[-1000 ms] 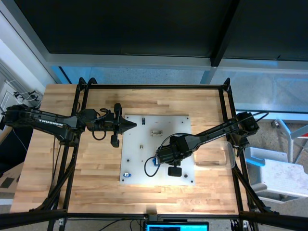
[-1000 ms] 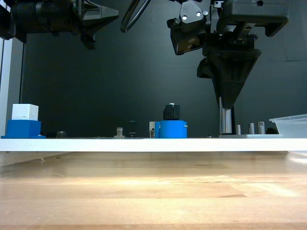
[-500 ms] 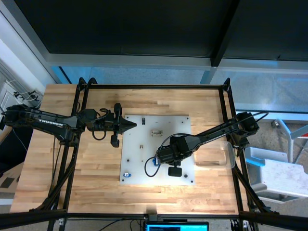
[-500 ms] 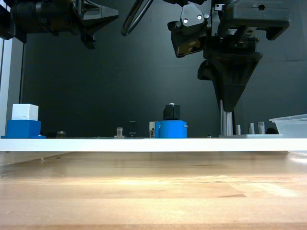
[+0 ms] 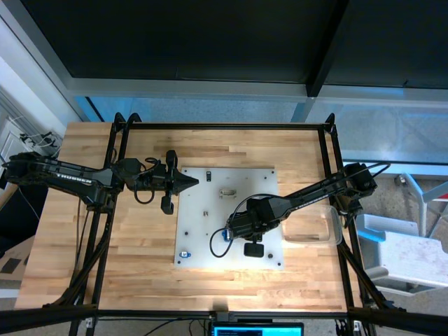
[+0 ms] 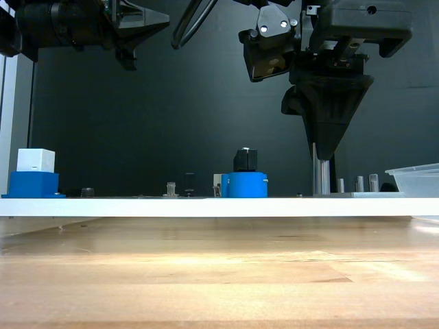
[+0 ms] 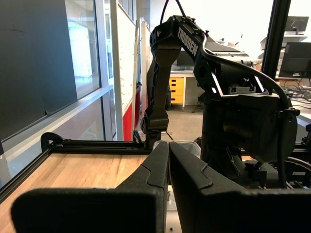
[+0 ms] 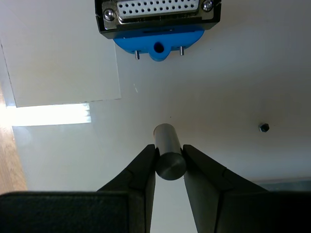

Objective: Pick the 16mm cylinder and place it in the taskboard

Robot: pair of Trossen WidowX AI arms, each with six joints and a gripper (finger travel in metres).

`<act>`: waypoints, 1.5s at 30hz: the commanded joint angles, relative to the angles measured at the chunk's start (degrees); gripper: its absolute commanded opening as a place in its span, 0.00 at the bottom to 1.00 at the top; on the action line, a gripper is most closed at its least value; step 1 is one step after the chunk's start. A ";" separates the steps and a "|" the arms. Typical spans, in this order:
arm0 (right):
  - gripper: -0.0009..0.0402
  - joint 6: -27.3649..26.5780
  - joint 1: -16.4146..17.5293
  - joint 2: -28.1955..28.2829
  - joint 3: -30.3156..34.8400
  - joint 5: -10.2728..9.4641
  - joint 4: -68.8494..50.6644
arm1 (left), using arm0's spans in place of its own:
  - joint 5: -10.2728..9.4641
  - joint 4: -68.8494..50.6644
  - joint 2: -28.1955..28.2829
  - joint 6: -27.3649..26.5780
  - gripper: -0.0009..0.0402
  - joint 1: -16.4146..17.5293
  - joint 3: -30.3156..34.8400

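Observation:
My right gripper [image 6: 322, 149] hangs over the near right part of the white taskboard [image 5: 203, 238] and is shut on the 16mm cylinder [image 6: 320, 177], a grey metal pin held upright. In the low view its lower end reaches down to the board surface [image 6: 137, 205]. The right wrist view shows the 16mm cylinder [image 8: 170, 162] squeezed between the two fingers [image 8: 143, 167] over bare white board. From above, the right gripper [image 5: 234, 227] hides the cylinder. My left gripper [image 5: 192, 181] hovers at the board's far left edge, shut and empty, with its fingertips [image 7: 160, 155] pressed together.
A clear plastic bin [image 5: 311, 227] sits just right of the board. On the board stand a blue fitting [image 6: 247, 184], a blue base with a white cube [image 6: 34, 175], several small pegs [image 6: 358, 183] and a blue-backed connector [image 8: 158, 22].
The right gripper has sunk slightly with the cylinder, bringing its lower end nearer the board. The left arm has not moved.

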 commanded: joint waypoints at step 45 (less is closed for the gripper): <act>0.04 1.11 0.00 1.29 -1.03 -1.95 1.86 | 0.00 0.00 0.02 0.02 0.02 0.02 0.00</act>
